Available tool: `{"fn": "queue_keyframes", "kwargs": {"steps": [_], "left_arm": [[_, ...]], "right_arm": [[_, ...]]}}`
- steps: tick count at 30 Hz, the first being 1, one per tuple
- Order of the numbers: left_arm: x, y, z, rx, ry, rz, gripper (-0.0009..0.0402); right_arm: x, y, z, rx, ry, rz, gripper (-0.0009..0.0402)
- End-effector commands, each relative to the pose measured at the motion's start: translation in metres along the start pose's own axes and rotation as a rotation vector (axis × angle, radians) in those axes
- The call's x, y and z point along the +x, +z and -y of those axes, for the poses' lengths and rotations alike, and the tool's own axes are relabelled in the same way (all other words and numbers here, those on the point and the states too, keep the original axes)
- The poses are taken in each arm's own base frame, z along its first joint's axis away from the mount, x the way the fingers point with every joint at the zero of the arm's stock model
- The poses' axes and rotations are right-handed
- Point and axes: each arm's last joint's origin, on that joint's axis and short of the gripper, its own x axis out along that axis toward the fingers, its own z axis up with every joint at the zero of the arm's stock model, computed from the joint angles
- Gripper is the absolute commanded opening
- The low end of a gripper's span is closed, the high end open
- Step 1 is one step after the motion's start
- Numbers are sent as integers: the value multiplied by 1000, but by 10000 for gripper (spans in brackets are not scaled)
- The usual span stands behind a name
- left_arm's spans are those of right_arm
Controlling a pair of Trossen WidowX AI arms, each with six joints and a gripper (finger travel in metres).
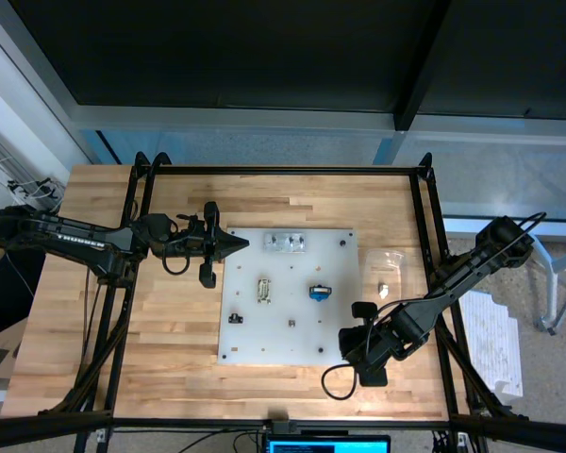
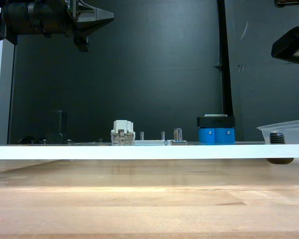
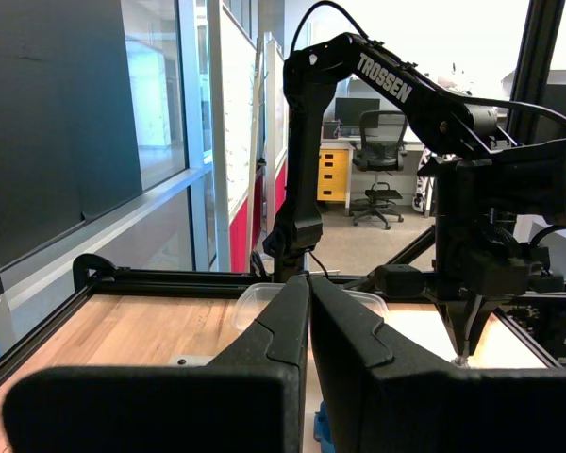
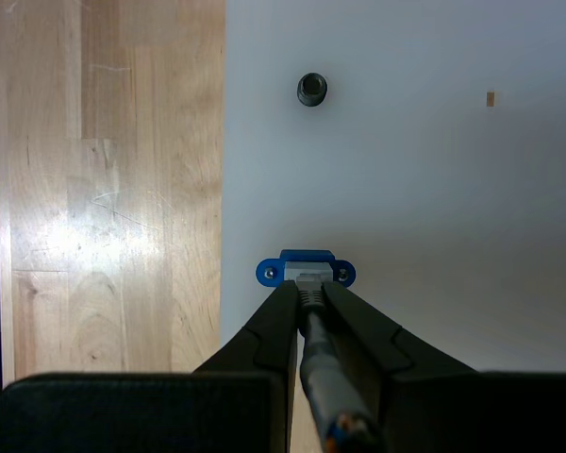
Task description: Pick the RJ45 connector and install on taskboard
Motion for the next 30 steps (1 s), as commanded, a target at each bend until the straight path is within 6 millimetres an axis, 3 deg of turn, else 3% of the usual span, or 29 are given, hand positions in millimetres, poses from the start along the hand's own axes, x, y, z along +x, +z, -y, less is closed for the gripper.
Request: {"fn": "queue_keyframes", "kwargs": {"steps": [1,7,17,30], "left_arm": [[0,0,0,0,0,0,0],[0,0,0,0,0,0,0],[0,0,0,0,0,0,0],[0,0,0,0,0,0,0]], "right_arm": [[2,-1,0,-2,3,-12,0],[-2,1,-1,-1,17,-7,13],[-7,4,-2,3,24,5,105],[-37,8,0,-1,-1,6,175]]}}
